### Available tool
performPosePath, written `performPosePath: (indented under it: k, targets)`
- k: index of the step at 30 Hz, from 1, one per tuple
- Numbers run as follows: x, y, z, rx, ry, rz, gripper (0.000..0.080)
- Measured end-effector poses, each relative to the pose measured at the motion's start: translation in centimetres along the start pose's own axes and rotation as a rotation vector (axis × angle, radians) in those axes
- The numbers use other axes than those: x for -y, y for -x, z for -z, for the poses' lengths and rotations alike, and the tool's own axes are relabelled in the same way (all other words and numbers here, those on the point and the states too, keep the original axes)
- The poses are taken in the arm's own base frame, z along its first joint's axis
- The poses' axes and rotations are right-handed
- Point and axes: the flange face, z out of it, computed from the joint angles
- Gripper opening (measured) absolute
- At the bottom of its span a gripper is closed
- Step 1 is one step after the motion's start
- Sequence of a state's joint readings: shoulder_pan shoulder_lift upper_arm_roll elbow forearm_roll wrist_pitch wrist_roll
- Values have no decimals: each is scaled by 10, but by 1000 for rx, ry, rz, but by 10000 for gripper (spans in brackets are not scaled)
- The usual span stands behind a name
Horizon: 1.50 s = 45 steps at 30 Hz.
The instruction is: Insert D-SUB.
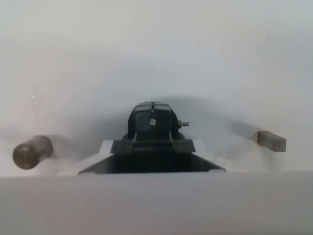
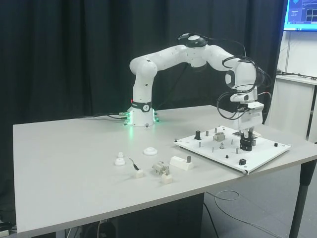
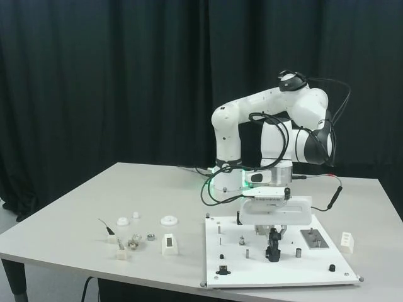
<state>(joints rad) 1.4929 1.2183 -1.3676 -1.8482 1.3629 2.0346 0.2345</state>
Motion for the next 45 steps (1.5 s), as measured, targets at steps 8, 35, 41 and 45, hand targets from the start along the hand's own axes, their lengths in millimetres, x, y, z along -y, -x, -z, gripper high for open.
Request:
performPosePath:
  k: [8,35,41,45]
  targets:
    - [0,0,0,-1,0,24,154]
    - [1,1,0,-2,-1,39,154]
    - [0,0,0,-2,0,36,154]
    - [0,0,0,-2,0,32,154]
